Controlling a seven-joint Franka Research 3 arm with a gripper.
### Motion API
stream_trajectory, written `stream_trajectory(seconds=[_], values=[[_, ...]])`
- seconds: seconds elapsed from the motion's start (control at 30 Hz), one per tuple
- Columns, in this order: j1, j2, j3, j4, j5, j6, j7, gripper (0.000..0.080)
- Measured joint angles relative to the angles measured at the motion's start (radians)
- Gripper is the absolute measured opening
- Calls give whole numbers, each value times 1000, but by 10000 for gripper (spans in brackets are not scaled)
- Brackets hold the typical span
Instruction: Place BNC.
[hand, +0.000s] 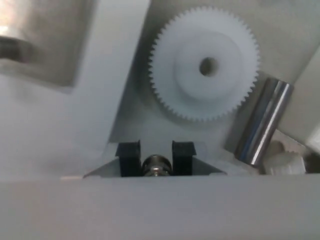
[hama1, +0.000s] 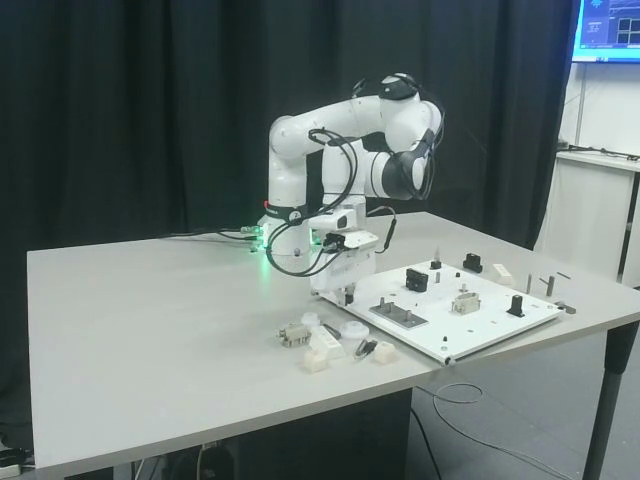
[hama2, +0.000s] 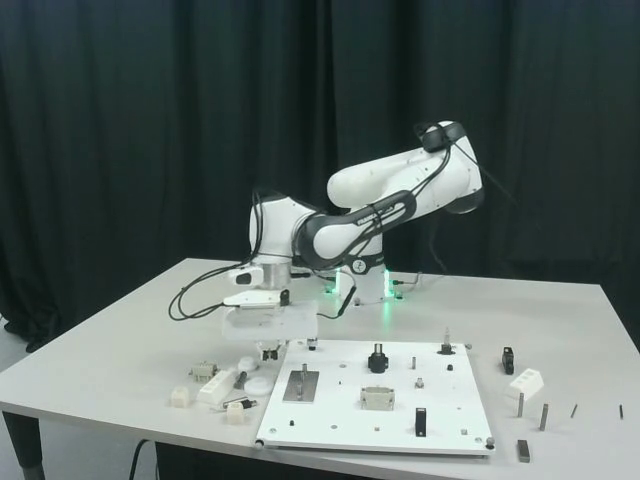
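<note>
Nearest the wrist camera, the black two-finger gripper (hand: 156, 159) pinches the small metal BNC connector (hand: 156, 166), with the white toothed plastic gear (hand: 204, 64) at 12 o'clock; carrying seems in hand, so next comes moving to the white assembly board (hama2: 450, 415).

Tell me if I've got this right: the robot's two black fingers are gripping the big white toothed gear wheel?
Not quite. The black fingers grip a small metal BNC connector, not the white toothed gear, which lies apart beyond them. The wrist view shows this.
</note>
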Motion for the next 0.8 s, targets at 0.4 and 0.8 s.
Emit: stream_trajectory(seconds=[0.4,0.8], values=[[-40,-5,15,17,26,-6,-29,130],[-51,-12,18,24,29,-14,-31,502]])
